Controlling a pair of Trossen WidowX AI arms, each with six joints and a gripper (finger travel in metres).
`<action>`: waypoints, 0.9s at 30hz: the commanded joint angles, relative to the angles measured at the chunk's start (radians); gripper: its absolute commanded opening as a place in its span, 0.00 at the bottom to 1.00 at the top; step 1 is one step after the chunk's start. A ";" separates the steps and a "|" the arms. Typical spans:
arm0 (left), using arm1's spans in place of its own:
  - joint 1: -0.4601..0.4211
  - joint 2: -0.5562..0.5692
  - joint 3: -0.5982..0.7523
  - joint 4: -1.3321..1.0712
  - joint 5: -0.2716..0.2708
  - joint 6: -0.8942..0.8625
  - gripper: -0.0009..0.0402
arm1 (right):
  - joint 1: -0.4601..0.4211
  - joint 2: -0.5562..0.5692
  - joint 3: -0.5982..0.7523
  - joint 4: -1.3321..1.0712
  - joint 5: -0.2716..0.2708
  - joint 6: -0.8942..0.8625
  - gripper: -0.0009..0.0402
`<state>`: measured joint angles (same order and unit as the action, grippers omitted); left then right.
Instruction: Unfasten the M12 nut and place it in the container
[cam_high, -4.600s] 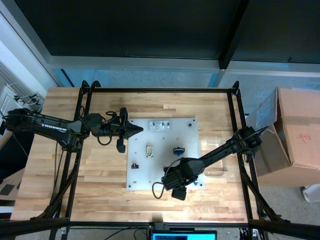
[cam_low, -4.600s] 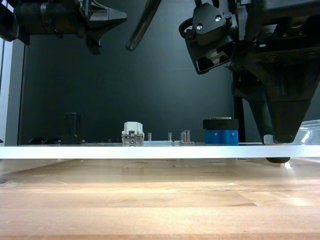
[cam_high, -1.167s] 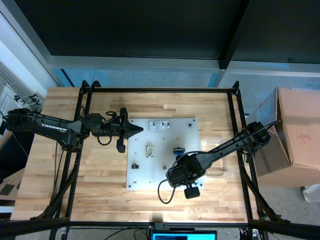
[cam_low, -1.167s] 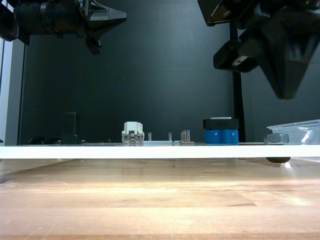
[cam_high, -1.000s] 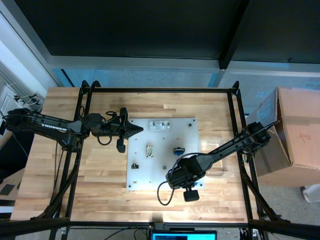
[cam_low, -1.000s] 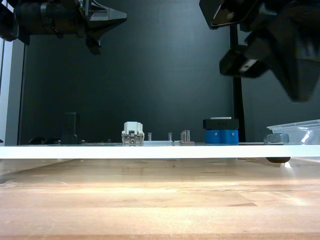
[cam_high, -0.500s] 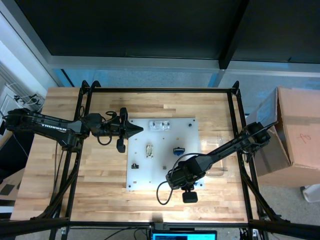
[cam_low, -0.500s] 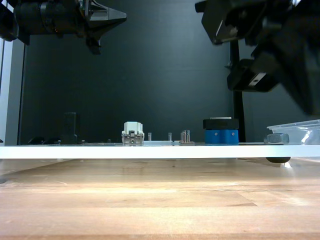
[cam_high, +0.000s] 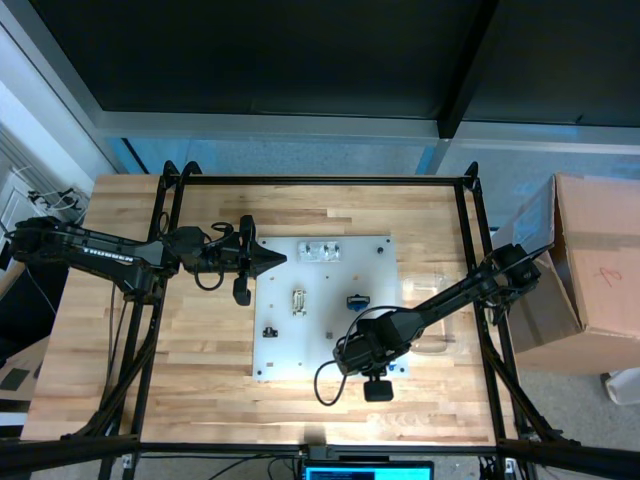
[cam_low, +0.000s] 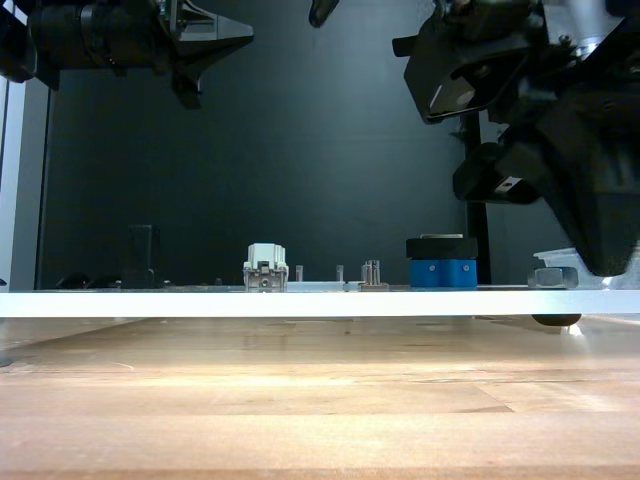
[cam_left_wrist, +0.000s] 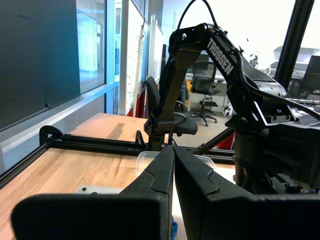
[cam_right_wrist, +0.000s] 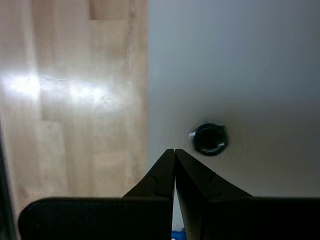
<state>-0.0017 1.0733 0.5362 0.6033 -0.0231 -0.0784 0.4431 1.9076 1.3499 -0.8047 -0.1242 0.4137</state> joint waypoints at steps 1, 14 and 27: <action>0.000 0.000 0.000 0.000 0.000 0.000 0.02 | 0.000 0.000 0.000 -0.023 0.120 0.001 0.02; 0.000 0.000 0.000 0.000 0.000 0.000 0.02 | 0.000 -0.010 0.015 -0.071 0.086 0.026 0.02; 0.000 0.000 0.000 0.000 0.000 0.000 0.02 | 0.001 0.024 0.019 0.018 -0.087 0.024 0.02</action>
<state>-0.0017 1.0733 0.5362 0.6033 -0.0231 -0.0784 0.4423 1.9259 1.3731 -0.7990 -0.2089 0.4397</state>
